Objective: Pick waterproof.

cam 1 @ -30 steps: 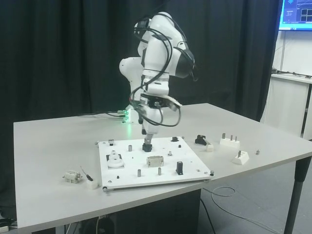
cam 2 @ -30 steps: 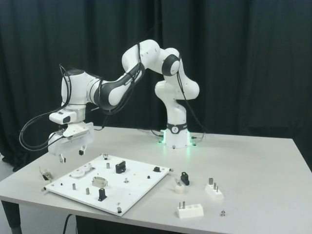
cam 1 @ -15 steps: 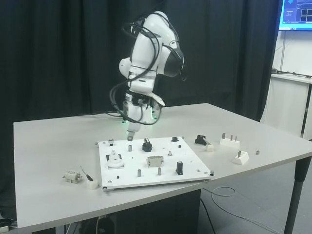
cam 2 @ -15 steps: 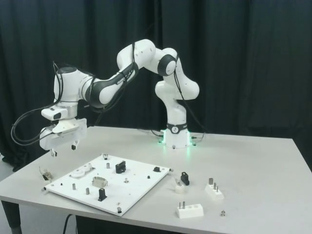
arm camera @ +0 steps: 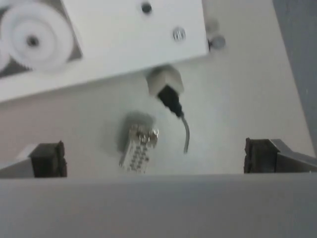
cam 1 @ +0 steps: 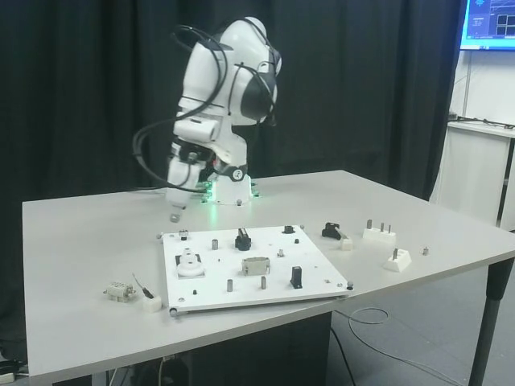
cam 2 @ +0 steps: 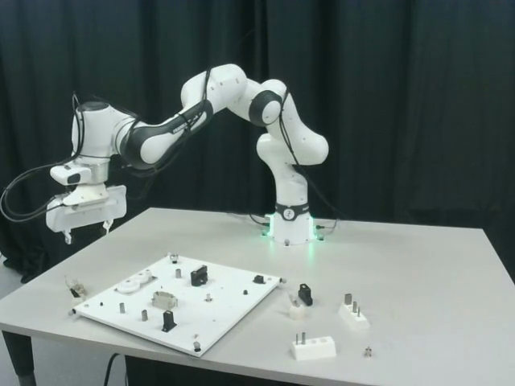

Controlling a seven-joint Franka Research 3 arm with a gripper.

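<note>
We start with the grey desk (cam 1: pixel 88 241), a broad matte slab bearing everything, and the white arm (cam 2: pixel 209 100) stretched well out from its base so the claw (cam 2: pixel 84 235) hangs high above the desk's edge region, its two black fingers set wide apart and holding nothing. Ahead of the claw lies the white board (cam 1: pixel 249 277), a flat smooth plate studded with small pegs and black fittings, evidently a fixture to keep parts in known spots; its corner with two white toothed gears (arm camera: pixel 29 37) shows at the rim of the wrist view. Directly under the claw, off the board and loose on the desk, sit two small parts. The one closer to the board's edge is a rounded grey-white cap with a black plug and a thin curved lead (arm camera: pixel 168 91), which we judge to be the waterproof connector. Just beside it lies a ribbed, shiny metallic connector (arm camera: pixel 138 146). We judge the claw is poised high so it can centre before descending.
</note>
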